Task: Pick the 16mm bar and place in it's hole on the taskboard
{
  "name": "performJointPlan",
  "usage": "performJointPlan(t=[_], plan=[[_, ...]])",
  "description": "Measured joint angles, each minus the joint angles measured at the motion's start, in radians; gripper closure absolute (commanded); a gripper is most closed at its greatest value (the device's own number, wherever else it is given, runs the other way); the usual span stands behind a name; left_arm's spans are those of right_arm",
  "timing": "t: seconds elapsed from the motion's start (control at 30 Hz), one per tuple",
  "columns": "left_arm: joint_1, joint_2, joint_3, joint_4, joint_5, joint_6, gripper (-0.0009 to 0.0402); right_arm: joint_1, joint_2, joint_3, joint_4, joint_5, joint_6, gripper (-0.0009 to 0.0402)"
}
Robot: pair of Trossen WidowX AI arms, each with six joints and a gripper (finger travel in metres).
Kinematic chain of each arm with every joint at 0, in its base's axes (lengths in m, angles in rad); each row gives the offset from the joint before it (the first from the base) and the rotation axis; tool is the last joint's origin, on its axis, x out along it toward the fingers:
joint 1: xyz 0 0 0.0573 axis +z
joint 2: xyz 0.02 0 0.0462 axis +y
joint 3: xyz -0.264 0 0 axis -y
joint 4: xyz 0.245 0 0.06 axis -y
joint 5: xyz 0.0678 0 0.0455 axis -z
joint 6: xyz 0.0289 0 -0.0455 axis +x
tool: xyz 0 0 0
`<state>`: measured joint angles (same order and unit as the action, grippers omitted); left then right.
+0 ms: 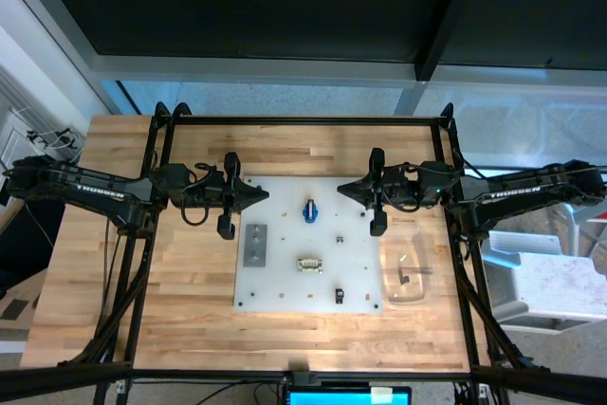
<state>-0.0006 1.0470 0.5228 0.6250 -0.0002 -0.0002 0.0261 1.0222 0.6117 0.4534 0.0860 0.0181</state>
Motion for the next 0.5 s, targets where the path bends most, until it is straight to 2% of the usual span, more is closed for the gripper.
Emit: performJointPlan(t=[0.03,0.07,0.1,0.5], plan=[[0.0,0.0,0.0,0.0,0.0,0.0,0.0393,0.002,0.0,0.0,-0.001,-0.008,0.001,0.0393],[0.0,0.0,0.0,0.0,0.0,0.0,0.0393,0.0,0.0,0.0,-0.004,-0.054,0.011,0.0393],[0.0,0.0,0.0,0.0,0.0,0.0,0.0393,0.0,0.0,0.0,-0.005,-0.075,0.015,0.0393],[0.0,0.0,0.0,0.0,0.0,0.0,0.0393,0.0,0.0,0.0,-0.007,-0.083,0.022,0.0393]])
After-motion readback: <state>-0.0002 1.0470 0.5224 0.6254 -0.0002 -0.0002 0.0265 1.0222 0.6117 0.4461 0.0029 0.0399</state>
